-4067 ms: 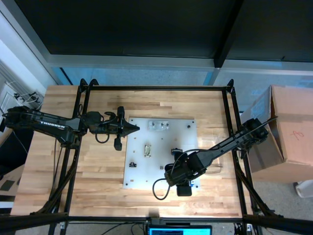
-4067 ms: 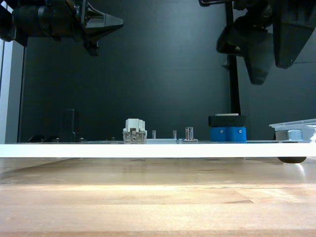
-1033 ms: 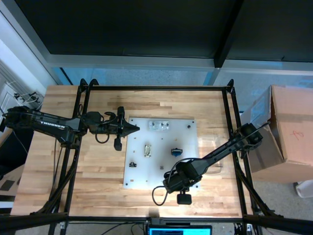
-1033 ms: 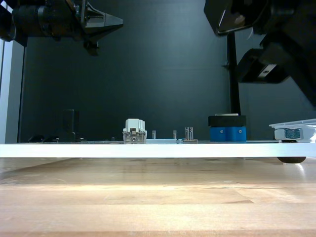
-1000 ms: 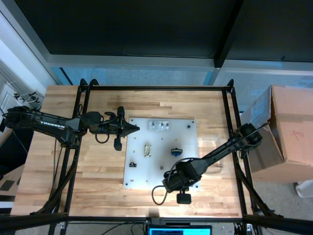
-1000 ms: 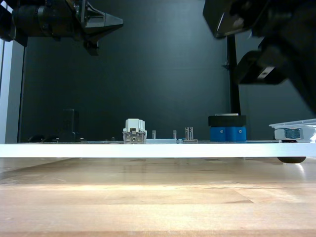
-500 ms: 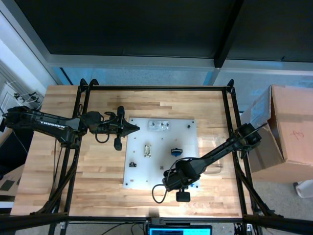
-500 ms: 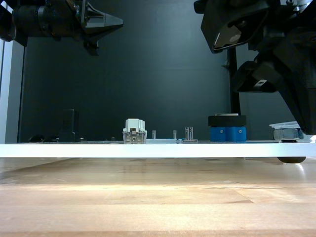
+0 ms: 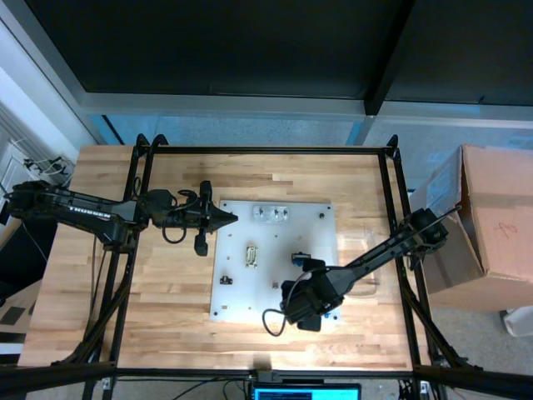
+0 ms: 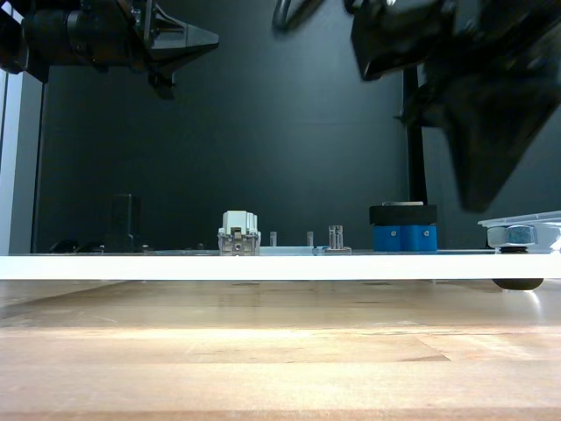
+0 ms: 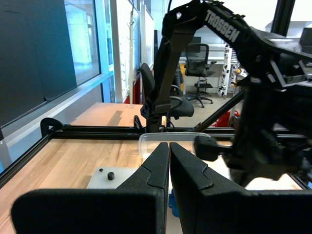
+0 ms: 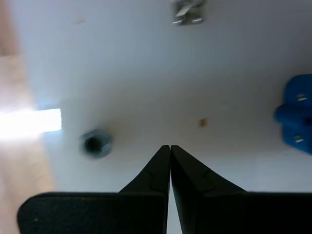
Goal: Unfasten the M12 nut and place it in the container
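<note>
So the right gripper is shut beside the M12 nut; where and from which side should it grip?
Probably across two opposite flats of the nut, from straight above: it sits level, hole upward, seemingly on its stud. The right gripper, shut and empty above the white board, must open first. The left gripper hangs shut over the board's far left corner.

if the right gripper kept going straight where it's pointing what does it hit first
Likely bare white board: the shut right gripper points down at it, with the nut, apparently on its stud, off to one side. Left gripper hangs shut over the board's left edge.
</note>
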Motion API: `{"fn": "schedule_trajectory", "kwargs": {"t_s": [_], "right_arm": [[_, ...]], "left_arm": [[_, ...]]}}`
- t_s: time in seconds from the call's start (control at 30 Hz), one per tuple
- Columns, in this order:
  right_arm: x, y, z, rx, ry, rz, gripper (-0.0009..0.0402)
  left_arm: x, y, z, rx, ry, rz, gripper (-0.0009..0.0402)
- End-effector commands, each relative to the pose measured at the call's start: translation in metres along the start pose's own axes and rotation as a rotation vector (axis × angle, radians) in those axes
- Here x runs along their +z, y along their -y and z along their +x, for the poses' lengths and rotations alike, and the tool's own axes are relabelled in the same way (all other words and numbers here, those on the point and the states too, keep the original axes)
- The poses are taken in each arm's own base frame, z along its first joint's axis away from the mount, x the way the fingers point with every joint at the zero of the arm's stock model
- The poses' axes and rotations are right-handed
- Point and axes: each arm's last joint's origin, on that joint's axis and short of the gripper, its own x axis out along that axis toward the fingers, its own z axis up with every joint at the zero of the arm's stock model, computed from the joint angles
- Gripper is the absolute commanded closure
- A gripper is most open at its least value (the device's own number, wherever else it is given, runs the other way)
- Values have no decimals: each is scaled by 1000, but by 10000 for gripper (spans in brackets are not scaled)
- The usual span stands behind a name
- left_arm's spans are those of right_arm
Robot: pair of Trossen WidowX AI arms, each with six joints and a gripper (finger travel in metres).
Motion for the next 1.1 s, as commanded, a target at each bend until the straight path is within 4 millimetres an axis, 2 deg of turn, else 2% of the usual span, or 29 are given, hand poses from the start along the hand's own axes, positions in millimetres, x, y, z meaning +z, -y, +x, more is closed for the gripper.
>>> {"fn": "schedule_trajectory", "kwargs": {"t_s": [0.03, 0.23, 0.33, 0.7, 1.1], "right_arm": [[1, -2, -5, 70, -30, 9, 393], [5, -10, -19, 263, -101, -4, 393], [5, -12, -19, 314, -116, -43, 393], [-2, -11, 7, 298, -91, -56, 393], [-3, -10, 15, 302, -63, -67, 393]], "left_arm": [[0, 0, 0, 0, 2, 0, 393], [0, 0, 0, 0, 2, 0, 393], [0, 0, 0, 0, 0, 0, 393], [0, 0, 0, 0, 1, 0, 393], [0, 0, 0, 0, 0, 0, 393]]}}
